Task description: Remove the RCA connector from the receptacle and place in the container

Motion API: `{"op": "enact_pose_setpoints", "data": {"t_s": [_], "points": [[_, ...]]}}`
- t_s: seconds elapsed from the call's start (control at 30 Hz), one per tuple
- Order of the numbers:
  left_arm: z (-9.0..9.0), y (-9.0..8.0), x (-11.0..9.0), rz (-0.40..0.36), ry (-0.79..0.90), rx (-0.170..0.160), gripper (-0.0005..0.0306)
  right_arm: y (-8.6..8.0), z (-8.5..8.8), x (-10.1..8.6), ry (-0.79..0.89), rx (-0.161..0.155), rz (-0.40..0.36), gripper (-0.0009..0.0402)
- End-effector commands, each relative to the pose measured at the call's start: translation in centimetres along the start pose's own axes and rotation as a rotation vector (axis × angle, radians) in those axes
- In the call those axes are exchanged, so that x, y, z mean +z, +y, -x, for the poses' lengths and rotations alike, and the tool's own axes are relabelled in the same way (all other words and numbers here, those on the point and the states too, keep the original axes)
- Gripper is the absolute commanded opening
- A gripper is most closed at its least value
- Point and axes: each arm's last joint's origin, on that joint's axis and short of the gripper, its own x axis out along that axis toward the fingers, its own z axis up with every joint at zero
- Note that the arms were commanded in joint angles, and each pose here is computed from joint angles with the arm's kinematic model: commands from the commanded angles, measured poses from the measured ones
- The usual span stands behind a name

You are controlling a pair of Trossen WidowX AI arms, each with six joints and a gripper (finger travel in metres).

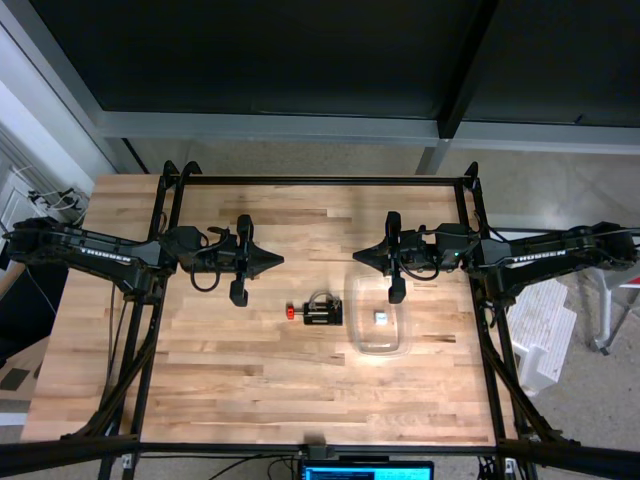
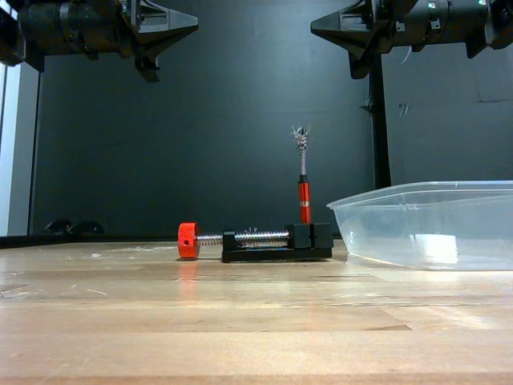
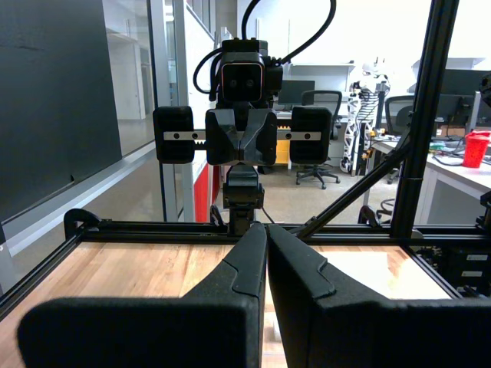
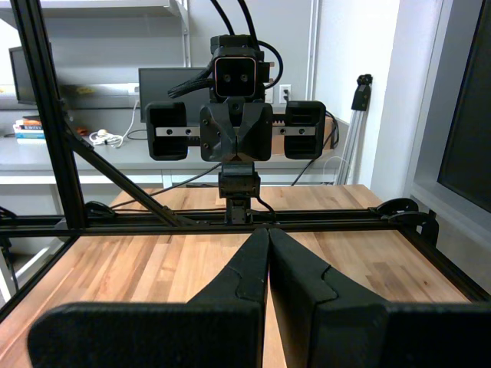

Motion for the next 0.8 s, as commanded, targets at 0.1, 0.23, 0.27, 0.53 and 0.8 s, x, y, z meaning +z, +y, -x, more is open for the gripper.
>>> {"op": "enact_pose_setpoints", "data": {"t_s": [0.1, 0.23, 0.27, 0.53, 0.8], "points": [[-0.01, 0.00, 0.00, 0.000, 0.000, 0.000, 0.0000, -0.01, -0.01, -0.01, 0.000, 0.000, -0.001, 0.0000], [-0.01, 0.00, 0.00, 0.000, 0.000, 0.000, 0.0000, -0.01, -0.01, -0.01, 0.000, 0.000, -0.001, 0.0000], [-0.01, 0.01, 0.00, 0.000, 0.000, 0.000, 0.0000, 0.00, -0.01, -0.01, 0.000, 0.000, -0.001, 0.0000], [-0.01, 0.01, 0.00, 0.000, 0.000, 0.000, 0.0000, -0.01, -0.01, -0.01, 0.000, 0.000, -0.001, 0.0000], [-0.01, 0.00, 0.00, 0.000, 0.000, 0.000, 0.0000, 0.33, -0.33, 0.53, 0.179, 0.017, -0.030, 0.0000]]}}
